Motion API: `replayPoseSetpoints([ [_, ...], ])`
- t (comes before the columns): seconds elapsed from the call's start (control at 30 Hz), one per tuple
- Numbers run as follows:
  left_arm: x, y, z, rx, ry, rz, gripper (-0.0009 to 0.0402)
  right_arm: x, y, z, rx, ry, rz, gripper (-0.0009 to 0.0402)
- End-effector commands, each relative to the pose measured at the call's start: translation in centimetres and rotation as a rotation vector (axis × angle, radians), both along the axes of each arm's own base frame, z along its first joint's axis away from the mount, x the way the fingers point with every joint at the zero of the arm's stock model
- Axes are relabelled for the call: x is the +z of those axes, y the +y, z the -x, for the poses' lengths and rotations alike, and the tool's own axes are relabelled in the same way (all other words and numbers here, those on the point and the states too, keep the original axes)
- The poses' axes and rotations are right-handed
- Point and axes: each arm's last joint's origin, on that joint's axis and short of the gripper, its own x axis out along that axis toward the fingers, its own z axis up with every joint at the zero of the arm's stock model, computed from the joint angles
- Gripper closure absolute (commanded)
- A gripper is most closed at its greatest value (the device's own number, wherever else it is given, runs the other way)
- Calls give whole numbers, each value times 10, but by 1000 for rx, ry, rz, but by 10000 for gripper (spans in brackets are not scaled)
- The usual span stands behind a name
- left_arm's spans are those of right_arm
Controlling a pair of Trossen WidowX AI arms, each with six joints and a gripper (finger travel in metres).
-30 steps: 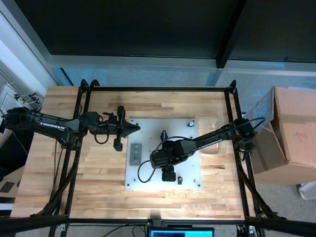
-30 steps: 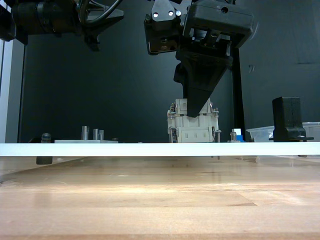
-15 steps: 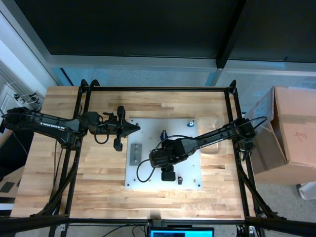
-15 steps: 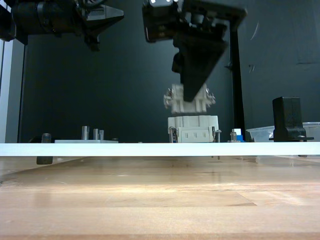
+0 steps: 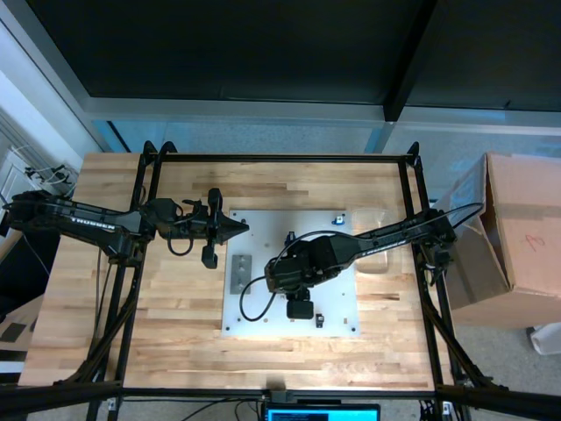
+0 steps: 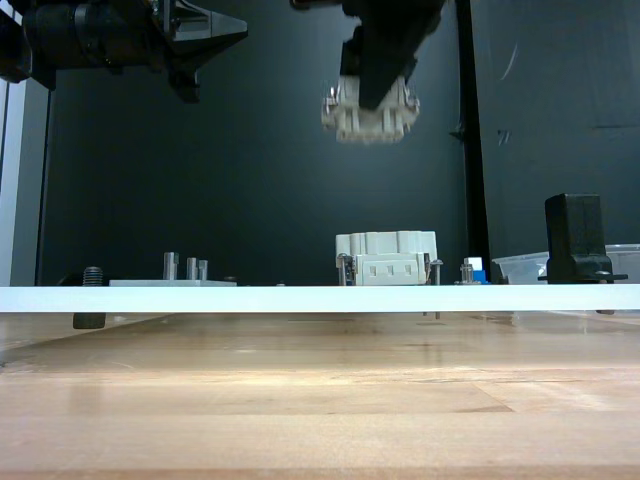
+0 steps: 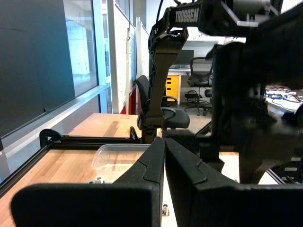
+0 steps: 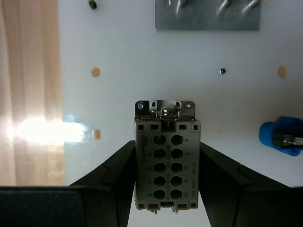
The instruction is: Remove the HAN10E connector from the taskboard and place in the container
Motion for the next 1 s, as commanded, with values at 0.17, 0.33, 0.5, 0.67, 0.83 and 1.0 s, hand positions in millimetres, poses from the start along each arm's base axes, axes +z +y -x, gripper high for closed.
replayPoseSetpoints([
  [0.17, 0, 0, 0, 0, 0, 0, 393, 5, 6, 2, 7, -11, -6, 379],
  [0.33, 0, 0, 0, 0, 0, 0, 393, 1, 17, 6, 28, 7, -4, 380],
  [0.5, 0, 0, 0, 0, 0, 0, 393, 5, 32, 16, 55, 7, -8, 380],
  [0.67, 0, 0, 0, 0, 0, 0, 393, 10, 44, 31, 67, 5, -12, 380],
  [0.83, 0, 0, 0, 0, 0, 0, 393, 8, 50, 48, 49, 26, -18, 380],
  [1.0, 0, 0, 0, 0, -1, 0, 393, 2, 52, 65, 17, 48, -27, 380],
])
